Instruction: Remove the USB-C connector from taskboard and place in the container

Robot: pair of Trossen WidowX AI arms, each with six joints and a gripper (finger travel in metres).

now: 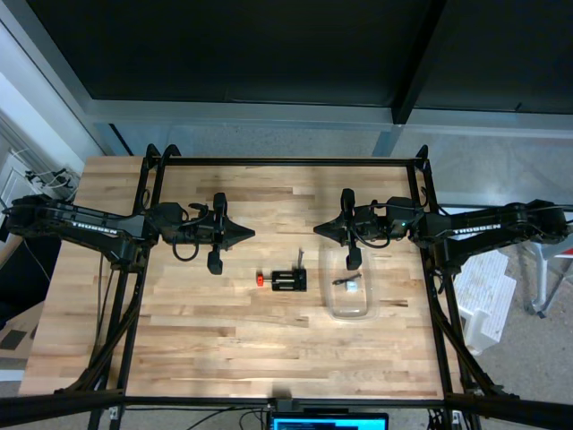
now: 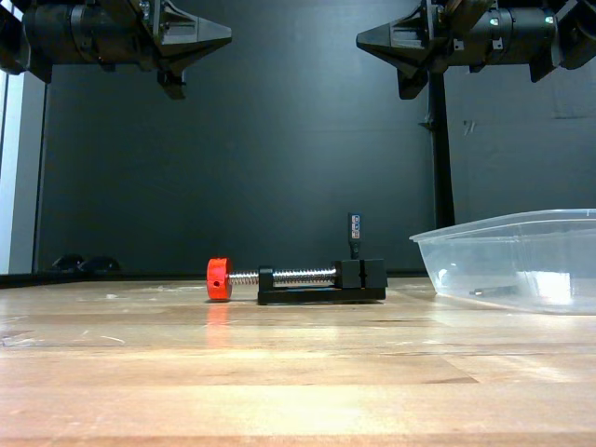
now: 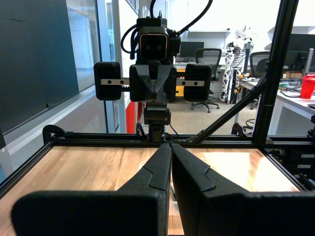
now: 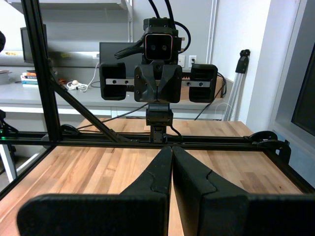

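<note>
High view: USB-C connector (image 1: pixel 340 281), lying crosswise in container (image 1: pixel 349 318) beside white cube (image 1: pixel 352 287), nearer right claw (image 1: pixel 316 230) than left claw (image 1: pixel 252 234); taskboard (image 1: pixel 288 280) stands apart. Both claws, we note, pinched together, empty, raised above tabletop (image 1: pixel 224 340).

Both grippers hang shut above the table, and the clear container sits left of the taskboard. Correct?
Not quite. The high view shows the container right of the taskboard. The left gripper and right gripper do hang shut above the table.
</note>
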